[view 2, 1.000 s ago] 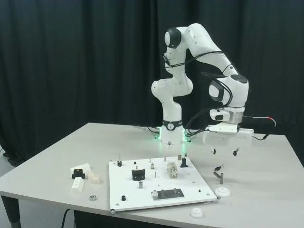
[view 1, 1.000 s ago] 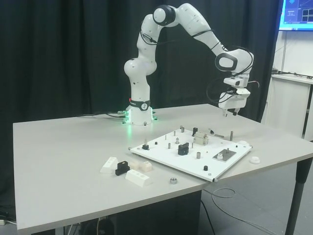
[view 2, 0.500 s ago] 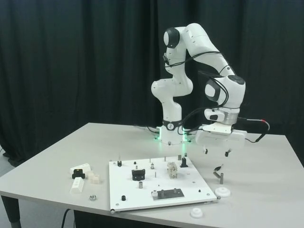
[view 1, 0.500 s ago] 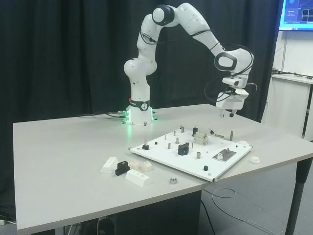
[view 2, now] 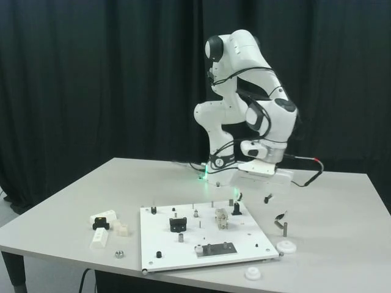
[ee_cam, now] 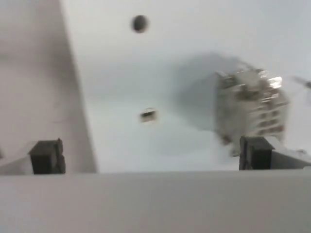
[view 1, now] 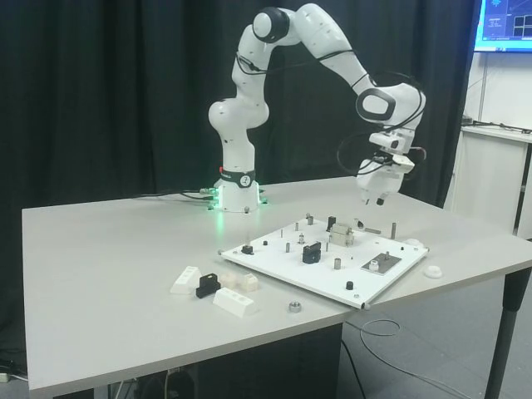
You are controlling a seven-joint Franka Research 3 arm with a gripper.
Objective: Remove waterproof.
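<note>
The waterproof connector [view 1: 341,237], a small grey block, stands on the white board [view 1: 274,264] near its back edge. In the second room view the connector [view 2: 220,218] sits mid-board. My gripper [view 1: 374,198] hangs open and holds nothing, above the board's back right corner and apart from the connector. In the second room view the gripper [view 2: 253,197] is a little above and right of the connector. The wrist view shows the connector [ee_cam: 250,104] beyond one black fingertip [ee_cam: 257,153], with the gripper [ee_cam: 151,155] spread wide over the board [ee_cam: 160,73].
The board also carries black blocks [view 1: 312,252], pegs and a grey plate [view 1: 381,264]. White blocks [view 1: 234,300], a black piece [view 1: 208,285] and a nut [view 1: 293,307] lie left of it. Two white round caps [view 2: 286,246] [view 2: 252,273] and a pin [view 2: 280,226] lie to its right.
The arm has swung from over the bare table right of the board toward the board's back corner. The fingers have stayed open.
</note>
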